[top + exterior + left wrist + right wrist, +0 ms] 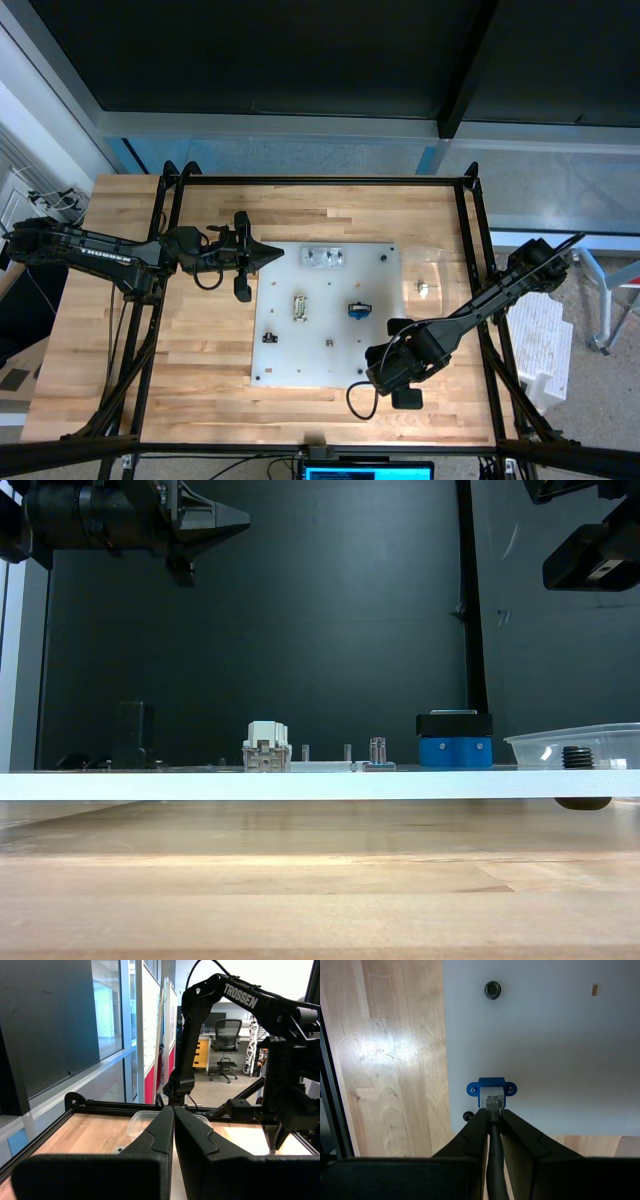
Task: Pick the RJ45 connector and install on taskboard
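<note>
Right gripper (493,1114): jaws clamped on the RJ45 connector (493,1101) at its black cable (495,1160). It hangs above the taskboard (560,1050), lined up with the blue socket (472,1089).

Recommendation: lower it straight and keep the plug square.

Left gripper (173,1122): jaws together, parked beside the board's left edge.

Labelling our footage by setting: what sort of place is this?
Probably a robotics lab in an office: a wooden workbench, a white taskboard, an office chair beyond. Left gripper hangs shut above the board's left edge; right gripper, over its near right corner, is shut on the RJ45 connector.
</note>
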